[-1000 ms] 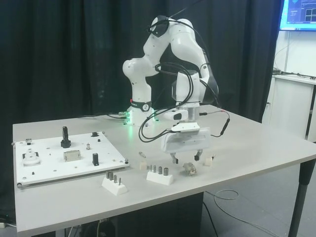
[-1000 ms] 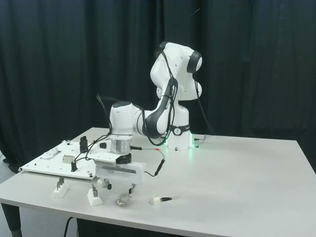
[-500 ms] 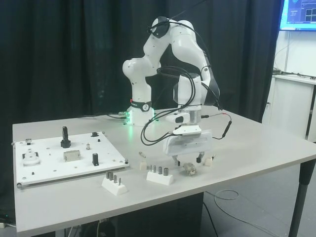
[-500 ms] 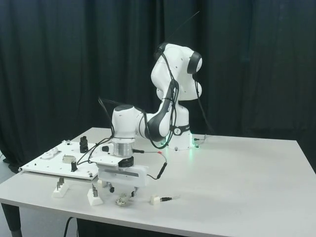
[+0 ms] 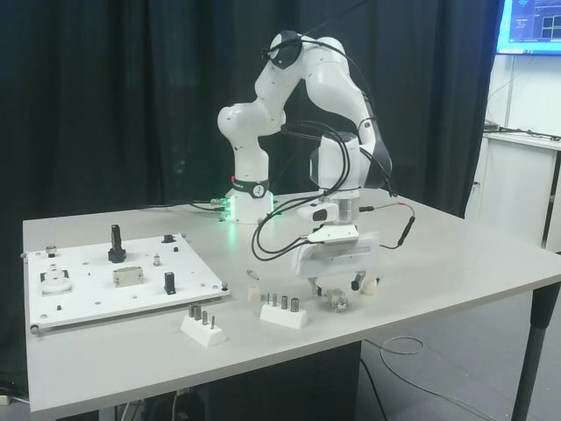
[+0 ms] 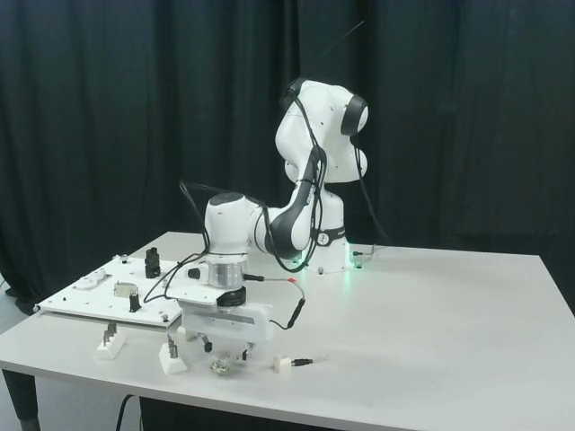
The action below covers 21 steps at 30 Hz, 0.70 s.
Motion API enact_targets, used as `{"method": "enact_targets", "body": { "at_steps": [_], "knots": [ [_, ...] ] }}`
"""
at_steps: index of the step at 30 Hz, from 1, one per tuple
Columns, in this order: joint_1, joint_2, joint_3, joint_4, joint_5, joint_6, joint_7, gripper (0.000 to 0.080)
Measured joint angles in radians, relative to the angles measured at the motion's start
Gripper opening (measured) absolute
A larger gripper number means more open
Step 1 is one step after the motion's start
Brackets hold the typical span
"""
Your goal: Pick waterproof.
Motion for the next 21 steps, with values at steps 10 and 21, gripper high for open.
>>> {"method": "enact_targets", "body": {
  "at_steps": [10,21],
  "knots": [
    [-0.022,0.029,0.015,0.044,-0.001,-0.028,0.016,0.08],
    [-0.044,0.057,0.027,0.08,-0.002,-0.044,0.046,0.08]
  ]
}}
